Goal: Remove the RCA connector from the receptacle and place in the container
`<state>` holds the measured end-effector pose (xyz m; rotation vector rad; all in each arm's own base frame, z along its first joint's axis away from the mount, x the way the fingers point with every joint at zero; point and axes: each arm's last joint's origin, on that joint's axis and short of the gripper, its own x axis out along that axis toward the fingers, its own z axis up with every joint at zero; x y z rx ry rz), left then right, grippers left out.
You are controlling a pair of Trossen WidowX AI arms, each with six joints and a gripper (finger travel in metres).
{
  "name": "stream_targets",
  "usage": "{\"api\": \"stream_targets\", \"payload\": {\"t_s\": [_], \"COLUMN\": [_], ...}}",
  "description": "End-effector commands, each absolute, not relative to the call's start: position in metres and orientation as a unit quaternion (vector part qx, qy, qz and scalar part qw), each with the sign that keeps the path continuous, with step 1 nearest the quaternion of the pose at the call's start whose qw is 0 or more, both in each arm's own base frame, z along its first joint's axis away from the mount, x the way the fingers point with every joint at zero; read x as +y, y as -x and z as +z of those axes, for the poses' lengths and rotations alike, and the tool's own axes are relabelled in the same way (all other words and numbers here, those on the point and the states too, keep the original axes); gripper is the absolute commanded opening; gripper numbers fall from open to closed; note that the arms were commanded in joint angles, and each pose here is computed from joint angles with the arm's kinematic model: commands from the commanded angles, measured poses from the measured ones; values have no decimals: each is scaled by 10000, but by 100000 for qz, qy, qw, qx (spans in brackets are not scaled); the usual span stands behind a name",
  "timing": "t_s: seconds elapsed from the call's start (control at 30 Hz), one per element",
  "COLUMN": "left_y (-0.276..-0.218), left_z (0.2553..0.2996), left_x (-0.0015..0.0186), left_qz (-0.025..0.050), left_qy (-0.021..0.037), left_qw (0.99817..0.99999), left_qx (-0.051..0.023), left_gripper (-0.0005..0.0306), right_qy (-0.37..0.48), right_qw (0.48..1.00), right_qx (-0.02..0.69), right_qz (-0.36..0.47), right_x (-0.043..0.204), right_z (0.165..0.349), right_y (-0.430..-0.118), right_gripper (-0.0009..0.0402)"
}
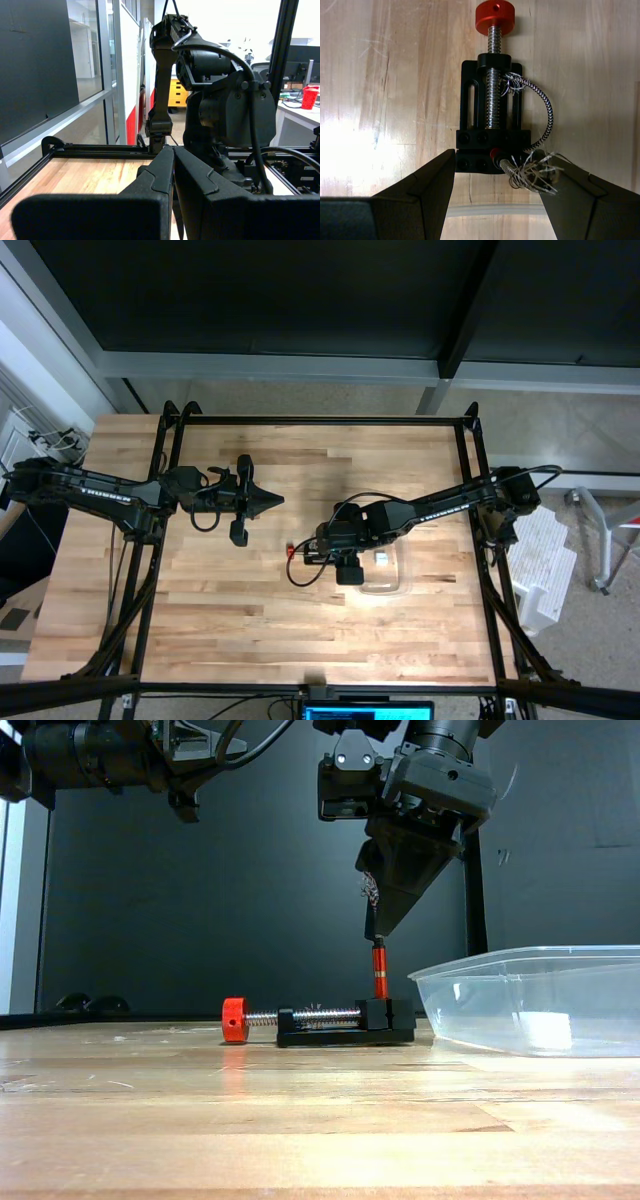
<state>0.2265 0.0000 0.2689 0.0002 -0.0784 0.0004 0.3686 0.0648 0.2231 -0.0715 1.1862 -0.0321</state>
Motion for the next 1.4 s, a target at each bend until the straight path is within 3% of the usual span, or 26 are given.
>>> {"api": "stream_targets", "payload": {"t_s": [0.03,0.63,1.4], "left_y": [-2265,-2265,-2265], "left_z": [2690,2690,2690], "left_x": [0,0,1], "left_qz": [19,19,38], "left_qy": [-8,-8,-9], "left_qw": [99922,99923,99923], "left_qx": [-3938,-3919,-3919], "left_gripper": [0,0,0], "right_qy": [3367,2941,3878], "right_qw": [82683,83133,83005], "right_qx": [56124,55473,55607], "right_qz": [-1492,-1743,-1740], "right_x": [648,642,625], "right_z": [2173,2033,2025], "right_y": [-3702,-3686,-3683], "right_gripper": [212,208,61]}}
